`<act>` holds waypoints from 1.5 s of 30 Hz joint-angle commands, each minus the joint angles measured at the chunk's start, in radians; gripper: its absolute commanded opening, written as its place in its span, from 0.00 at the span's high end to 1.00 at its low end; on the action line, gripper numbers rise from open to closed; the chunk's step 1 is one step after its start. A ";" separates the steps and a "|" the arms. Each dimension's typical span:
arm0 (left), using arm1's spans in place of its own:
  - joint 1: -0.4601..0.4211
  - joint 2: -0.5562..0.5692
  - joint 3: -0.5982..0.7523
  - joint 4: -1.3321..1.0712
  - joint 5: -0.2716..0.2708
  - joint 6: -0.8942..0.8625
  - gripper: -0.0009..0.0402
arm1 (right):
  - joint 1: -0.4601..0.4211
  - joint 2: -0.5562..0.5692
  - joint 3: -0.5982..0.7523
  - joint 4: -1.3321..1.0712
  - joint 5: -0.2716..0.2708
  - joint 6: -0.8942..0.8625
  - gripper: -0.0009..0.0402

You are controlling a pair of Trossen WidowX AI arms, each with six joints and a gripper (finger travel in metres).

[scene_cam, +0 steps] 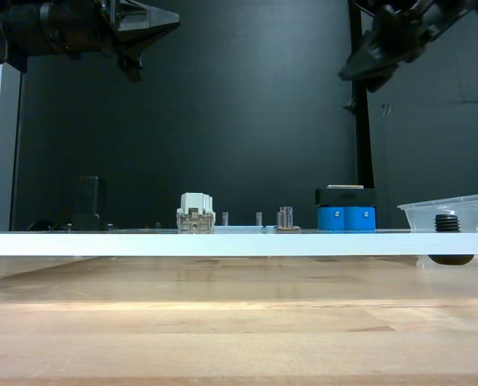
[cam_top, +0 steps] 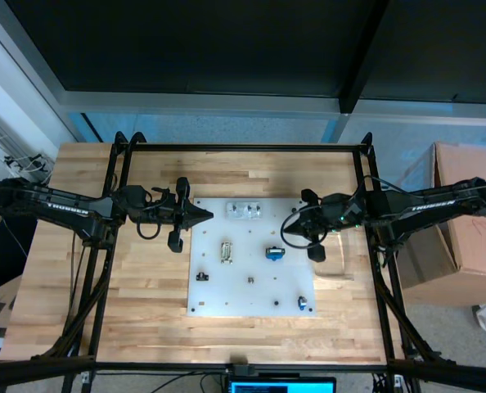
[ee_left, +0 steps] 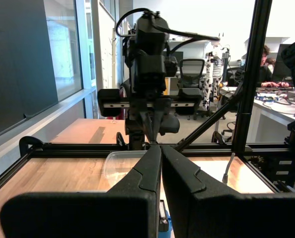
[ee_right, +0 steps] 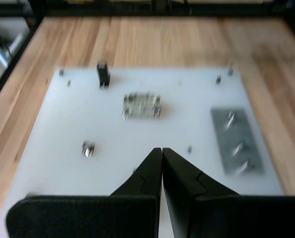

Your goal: Remove the RJ45 connector from the taskboard and place in the container

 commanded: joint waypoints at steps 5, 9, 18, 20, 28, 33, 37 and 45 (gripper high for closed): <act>0.000 0.000 0.000 0.000 0.000 0.000 0.98 | 0.088 0.001 0.055 -0.193 0.011 0.092 0.98; 0.000 0.000 0.000 0.000 0.000 0.000 0.98 | 0.143 0.001 0.094 -0.327 0.098 0.143 0.98; 0.000 0.000 0.000 0.000 0.000 0.000 0.98 | 0.254 0.080 0.230 -0.578 0.106 0.297 0.98; 0.000 0.000 0.000 0.000 0.000 0.000 0.98 | 0.282 0.110 0.256 -0.612 0.106 0.330 0.98; 0.000 0.000 0.000 0.000 0.000 0.000 0.98 | 0.386 0.224 0.344 -0.706 0.105 0.478 0.98; 0.000 0.000 0.000 0.000 0.000 0.000 0.98 | 0.436 0.304 0.405 -0.741 0.102 0.517 0.98; 0.000 0.000 0.000 0.000 0.000 0.000 0.98 | 0.458 0.378 0.479 -0.772 0.101 0.537 0.98; 0.000 0.000 0.000 0.000 0.000 0.000 0.98 | 0.482 0.485 0.593 -0.811 0.099 0.552 0.98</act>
